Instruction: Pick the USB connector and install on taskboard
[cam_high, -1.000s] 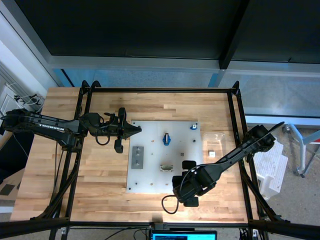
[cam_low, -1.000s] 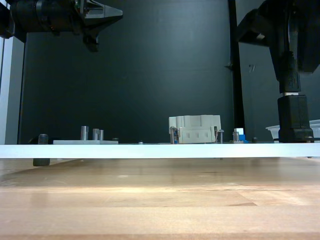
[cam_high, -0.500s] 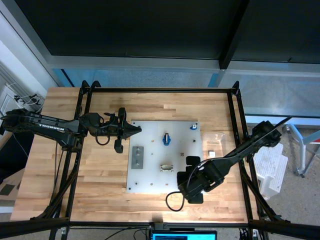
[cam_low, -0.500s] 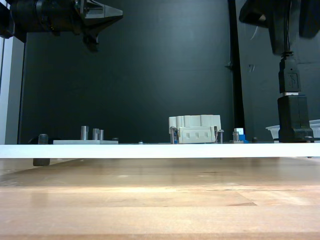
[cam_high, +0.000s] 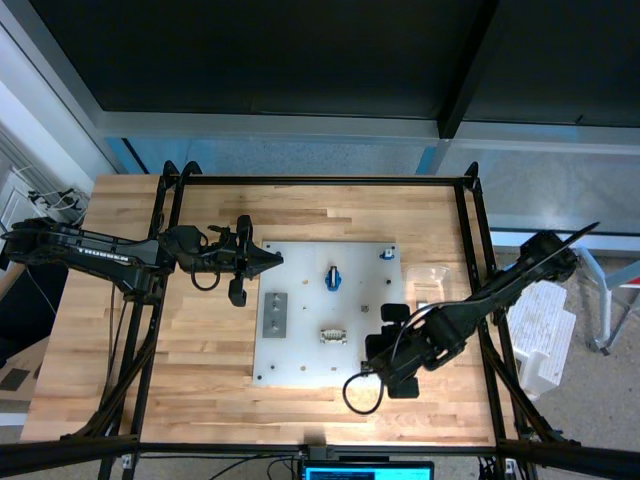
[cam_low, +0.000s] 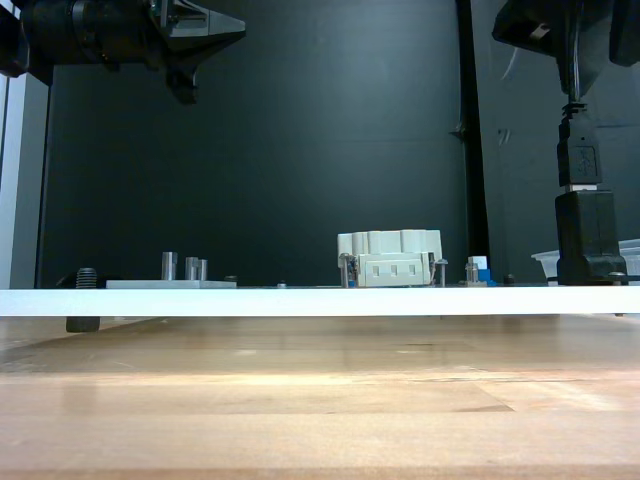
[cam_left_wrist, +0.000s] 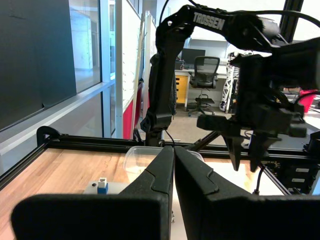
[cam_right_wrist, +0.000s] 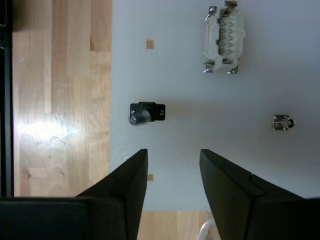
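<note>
Two grippers hang high: the right gripper, fingers wide apart and empty, above the USB connector sitting on the taskboard near its edge; the left gripper, fingers pressed together on nothing, over its far left corner.

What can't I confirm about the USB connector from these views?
- Seating depth: in the low view, the near edge of the taskboard hides the foot of the USB connector. The right wrist view shows only its top.
- High view: the right arm covers the USB connector.
- Low view: the top edge cuts off the right hand, open above the taskboard.
- Nothing hides the left hand, shut, parked high over the taskboard's far-left corner.
</note>
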